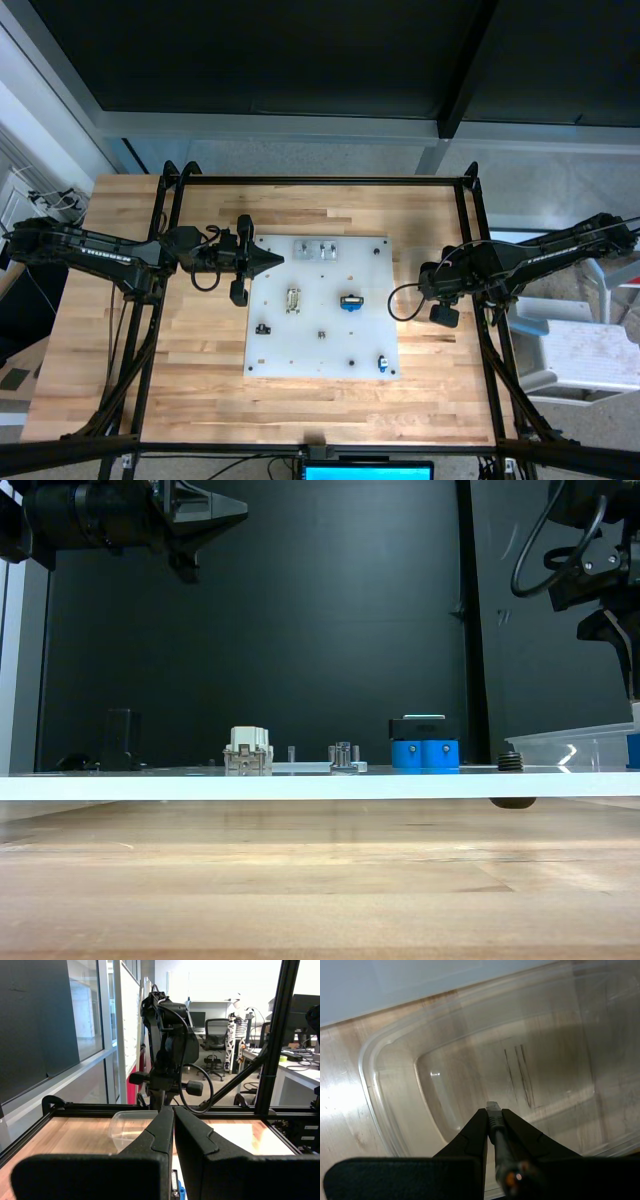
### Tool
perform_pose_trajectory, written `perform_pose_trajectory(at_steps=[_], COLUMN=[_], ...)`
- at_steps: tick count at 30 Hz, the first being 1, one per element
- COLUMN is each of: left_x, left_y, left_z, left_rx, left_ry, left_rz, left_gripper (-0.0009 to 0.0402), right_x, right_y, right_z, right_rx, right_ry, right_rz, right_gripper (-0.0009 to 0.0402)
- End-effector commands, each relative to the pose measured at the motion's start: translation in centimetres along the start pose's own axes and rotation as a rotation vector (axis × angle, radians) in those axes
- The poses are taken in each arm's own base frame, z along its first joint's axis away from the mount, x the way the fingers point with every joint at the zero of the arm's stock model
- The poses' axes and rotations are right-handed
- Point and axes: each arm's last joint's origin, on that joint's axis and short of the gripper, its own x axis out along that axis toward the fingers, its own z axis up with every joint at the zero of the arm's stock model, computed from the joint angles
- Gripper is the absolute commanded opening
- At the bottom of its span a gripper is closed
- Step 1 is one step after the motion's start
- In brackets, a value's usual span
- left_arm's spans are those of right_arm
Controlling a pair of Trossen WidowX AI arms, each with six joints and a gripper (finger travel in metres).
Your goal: Remove the rj45 connector and place it in the container
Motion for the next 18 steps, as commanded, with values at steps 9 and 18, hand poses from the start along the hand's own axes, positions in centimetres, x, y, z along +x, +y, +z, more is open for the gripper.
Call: perform_pose_trajectory(at_steps=[9,18], left_x=[0.0,0.01], left_y=[0.0,0.01], left_z=[0.01,0.0], left_rx=[0.0,0.0], left_ry=[0.0,0.0], left_rz=[0.0,0.0], left_gripper=[0.0001,0.0001], right_x=[0.11,0.11], right_y=[0.03,0.01], right_z=[0.0,-0.04], right_rx=[0.027,0.033], right_ry=[-0.004,0.0], right_rz=[0.002,-0.001], right_gripper=[0.0047,0.011])
